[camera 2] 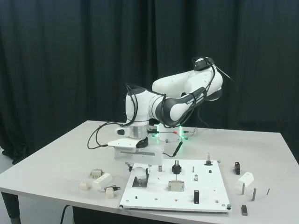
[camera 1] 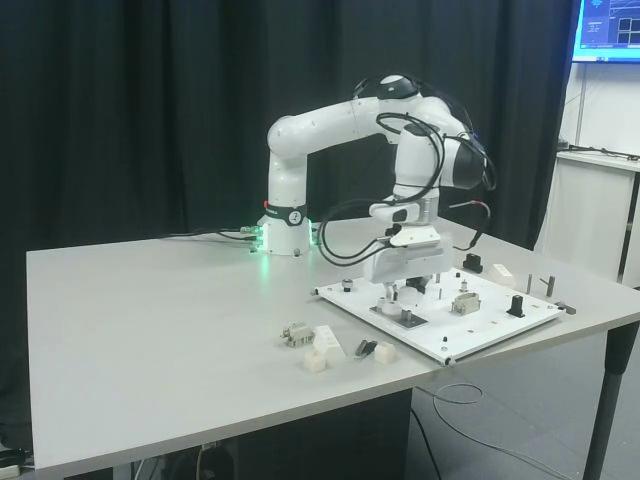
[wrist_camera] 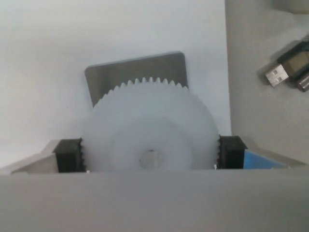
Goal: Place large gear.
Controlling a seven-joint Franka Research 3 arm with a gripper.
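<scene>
The large white gear [wrist_camera: 150,131] fills the middle of the wrist view, held by its toothed rim between my two black finger pads [wrist_camera: 67,154]. My gripper [wrist_camera: 150,155] is shut on it. Beneath the gear lies a grey metal plate [wrist_camera: 140,70] on the white board [wrist_camera: 58,58]. In the first room view the gripper [camera 1: 392,291] hangs just above that grey plate [camera 1: 398,316] near the board's front left. The second room view shows the gripper [camera 2: 138,169] low over the grey plate [camera 2: 138,182], with the gear [camera 2: 138,166] small between the fingers.
The white board [camera 2: 205,198] carries several black and grey fixtures and pegs. A plug with a cable [wrist_camera: 288,67] lies on the table beside the board. Small white blocks and a connector [camera 1: 322,347] sit on the table in front of the board. More parts [camera 2: 246,179] lie at the far side.
</scene>
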